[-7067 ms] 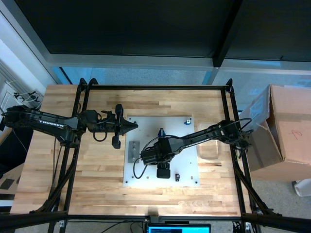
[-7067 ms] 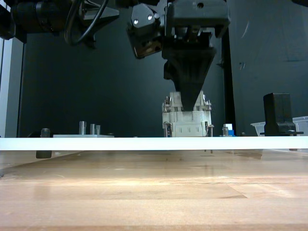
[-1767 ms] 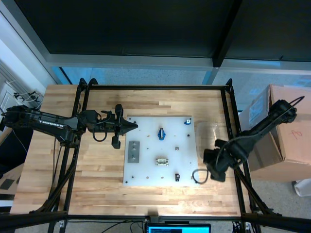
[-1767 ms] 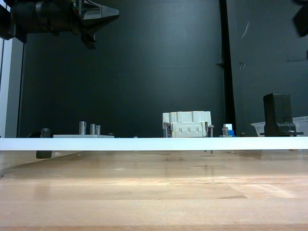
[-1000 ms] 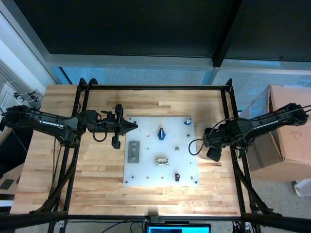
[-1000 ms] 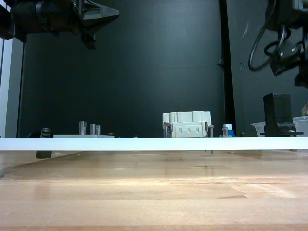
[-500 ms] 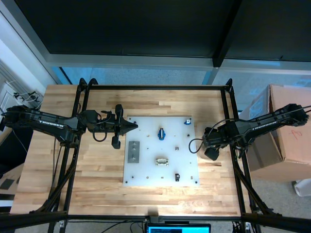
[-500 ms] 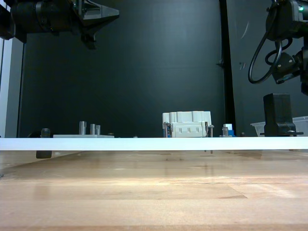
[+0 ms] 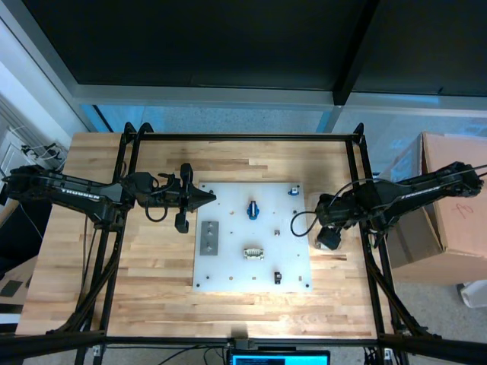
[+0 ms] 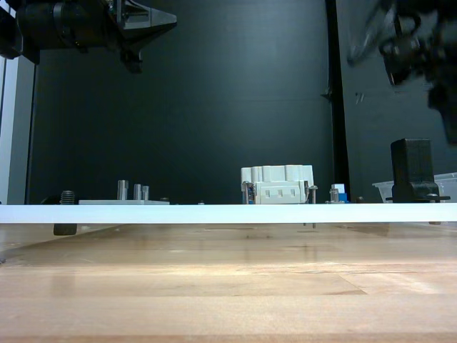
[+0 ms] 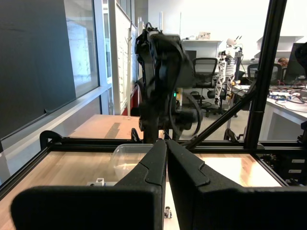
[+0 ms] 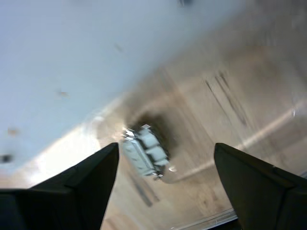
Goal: Remove the HAN10E connector from the taskboard and place in the container
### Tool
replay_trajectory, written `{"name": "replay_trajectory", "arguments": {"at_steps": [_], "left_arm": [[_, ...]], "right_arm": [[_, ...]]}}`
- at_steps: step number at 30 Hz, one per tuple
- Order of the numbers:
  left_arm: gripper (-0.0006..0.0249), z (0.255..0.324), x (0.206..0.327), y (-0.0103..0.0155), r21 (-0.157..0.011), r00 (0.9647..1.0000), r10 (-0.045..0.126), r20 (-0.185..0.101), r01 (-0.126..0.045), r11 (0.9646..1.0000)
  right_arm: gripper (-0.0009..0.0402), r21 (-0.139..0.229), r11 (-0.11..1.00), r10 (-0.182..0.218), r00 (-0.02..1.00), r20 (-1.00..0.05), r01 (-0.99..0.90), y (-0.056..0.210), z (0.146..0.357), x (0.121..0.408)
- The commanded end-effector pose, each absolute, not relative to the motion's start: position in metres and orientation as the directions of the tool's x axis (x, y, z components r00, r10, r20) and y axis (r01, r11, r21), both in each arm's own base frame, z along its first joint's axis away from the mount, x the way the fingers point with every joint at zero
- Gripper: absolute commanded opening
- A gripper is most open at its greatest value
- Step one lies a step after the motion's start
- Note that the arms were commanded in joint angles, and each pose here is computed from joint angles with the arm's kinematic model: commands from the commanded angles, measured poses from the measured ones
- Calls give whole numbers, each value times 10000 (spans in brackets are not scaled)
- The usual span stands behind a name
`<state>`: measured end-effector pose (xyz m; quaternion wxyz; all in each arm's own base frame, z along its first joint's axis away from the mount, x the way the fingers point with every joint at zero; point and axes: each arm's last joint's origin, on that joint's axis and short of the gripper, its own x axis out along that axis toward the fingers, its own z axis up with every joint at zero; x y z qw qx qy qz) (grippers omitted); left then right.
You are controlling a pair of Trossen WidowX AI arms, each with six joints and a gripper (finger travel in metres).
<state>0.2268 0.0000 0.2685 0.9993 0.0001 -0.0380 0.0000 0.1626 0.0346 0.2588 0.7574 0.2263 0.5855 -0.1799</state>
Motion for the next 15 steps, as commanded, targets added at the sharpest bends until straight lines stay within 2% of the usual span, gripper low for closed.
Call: {"name": "replay_trajectory", "arguments": {"at_steps": [1,4,7,8,10,15], "left_arm": [[0,2685,2269,0,2,9971,4,760,-4,10000],[0,2685,2269,0,2,9971,4,760,-4,10000],[0,2685,2269,0,2,9971,4,760,-4,10000],[0,2685,2269,0,2,9971,0,760,0,10000],[0,2685,2269,0,2,9971,4,760,-4,10000],[0,2685,2269,0,2,9971,4,760,-4,10000]], "right_arm": [[218,1492,8625,-205,3279,-9445,4836,347,2838,1672],[172,1401,9127,-357,4165,-9084,3839,349,3009,1728],[123,1357,9561,-339,5581,-8291,2597,368,3107,1852],[105,1322,9607,-450,6069,-7935,2441,371,3138,1899],[72,1070,9722,-725,7023,-7082,2082,367,3201,2019],[-4,740,9903,-730,8933,-4436,1177,369,3347,2273]]}}
